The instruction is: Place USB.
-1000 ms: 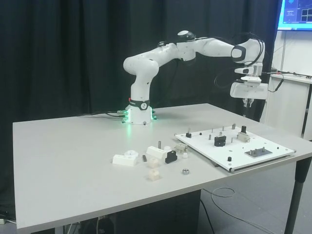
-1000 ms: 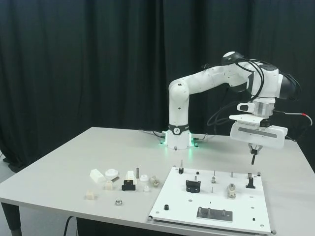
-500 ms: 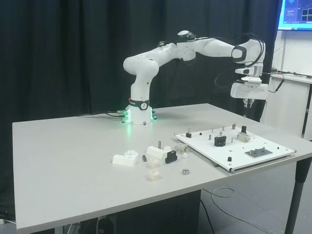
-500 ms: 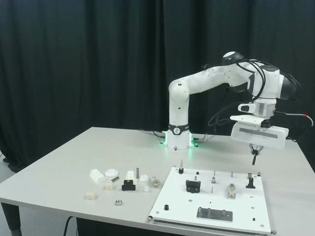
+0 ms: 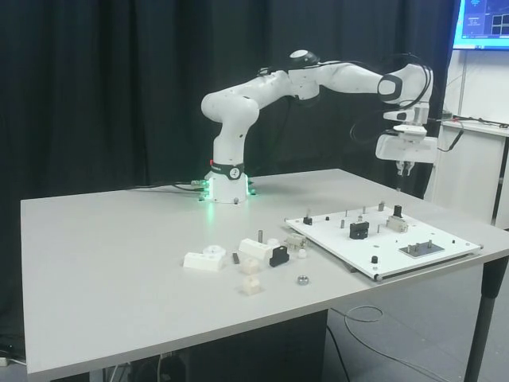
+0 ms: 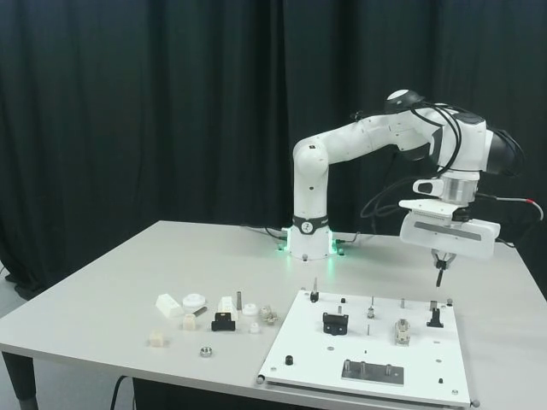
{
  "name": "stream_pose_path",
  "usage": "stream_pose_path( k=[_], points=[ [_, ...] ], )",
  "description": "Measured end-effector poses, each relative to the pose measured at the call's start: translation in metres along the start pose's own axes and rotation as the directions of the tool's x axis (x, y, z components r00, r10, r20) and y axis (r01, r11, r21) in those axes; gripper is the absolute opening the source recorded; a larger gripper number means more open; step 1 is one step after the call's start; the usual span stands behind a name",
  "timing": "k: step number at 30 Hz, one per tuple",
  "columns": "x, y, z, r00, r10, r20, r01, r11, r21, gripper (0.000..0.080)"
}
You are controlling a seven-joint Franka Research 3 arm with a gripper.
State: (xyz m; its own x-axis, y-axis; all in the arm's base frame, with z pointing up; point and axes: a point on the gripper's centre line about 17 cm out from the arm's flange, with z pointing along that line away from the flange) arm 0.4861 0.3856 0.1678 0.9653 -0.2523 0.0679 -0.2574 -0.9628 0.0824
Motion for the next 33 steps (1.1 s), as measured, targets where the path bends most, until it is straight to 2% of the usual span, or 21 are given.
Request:
stream_pose_path(
  k=[5,12,20,25,33],
  points=[
    [0.014,0.017,-0.002,1.0,0.003,-0.031,-0.004,0.999,-0.049,0.0025],
    [0.039,0.052,-0.006,0.998,0.007,-0.064,-0.015,0.991,-0.132,0.0025],
    [0.068,0.1,-0.004,0.998,-0.021,-0.062,0.008,0.978,-0.209,0.0025],
    [0.087,0.132,0.002,0.998,-0.035,-0.053,0.022,0.972,-0.235,0.0025],
    [0.112,0.184,0.012,0.997,-0.061,-0.035,0.05,0.965,-0.259,0.0025]
  ],
)
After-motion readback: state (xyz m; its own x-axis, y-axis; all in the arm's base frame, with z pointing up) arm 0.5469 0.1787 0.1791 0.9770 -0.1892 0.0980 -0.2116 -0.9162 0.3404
